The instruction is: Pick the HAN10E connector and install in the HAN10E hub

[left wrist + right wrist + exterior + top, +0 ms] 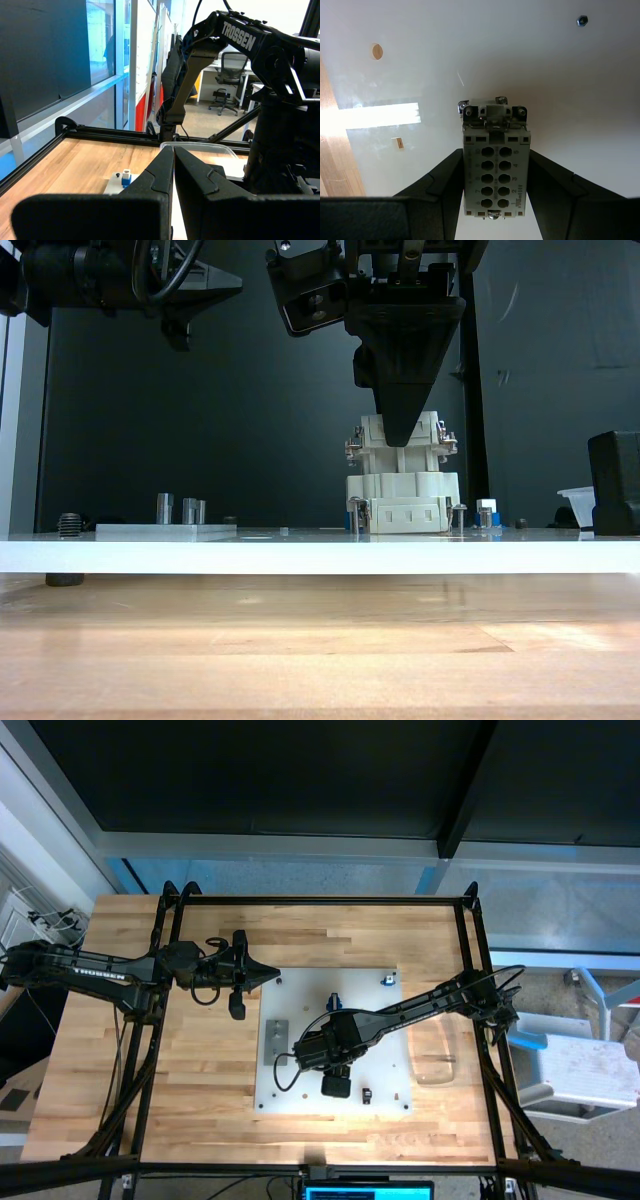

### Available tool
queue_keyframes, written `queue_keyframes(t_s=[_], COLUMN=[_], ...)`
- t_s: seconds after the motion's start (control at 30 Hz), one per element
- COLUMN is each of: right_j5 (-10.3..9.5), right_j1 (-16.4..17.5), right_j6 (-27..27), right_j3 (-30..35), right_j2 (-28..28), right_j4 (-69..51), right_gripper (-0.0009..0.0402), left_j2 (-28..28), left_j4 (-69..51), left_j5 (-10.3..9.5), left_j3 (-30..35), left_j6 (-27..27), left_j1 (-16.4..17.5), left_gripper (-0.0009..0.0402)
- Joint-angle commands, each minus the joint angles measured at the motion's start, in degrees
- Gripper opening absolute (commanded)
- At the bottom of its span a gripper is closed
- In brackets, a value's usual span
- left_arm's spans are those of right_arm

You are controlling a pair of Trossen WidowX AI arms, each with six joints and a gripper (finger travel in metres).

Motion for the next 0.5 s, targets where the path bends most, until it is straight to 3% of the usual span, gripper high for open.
queue_keyframes(t_s=[0.03,0.5], right_j5=[-0.04,-0.04], right_j1=[0.0,0.1], right_j6=[0.0,-0.6], right_j3=[-0.3,-0.3], right_j2=[0.3,0.2], right_j4=[0.3,0.2], right_gripper=[0.0009,0.0009], left_j2=[0.0,0.0], left_j4=[0.0,0.0], left_j5=[0.0,0.02], left_j3=[0.0,0.0], left_j6=[0.0,0.0], left_j1=[0.0,0.0], left_gripper=[0.0,0.0])
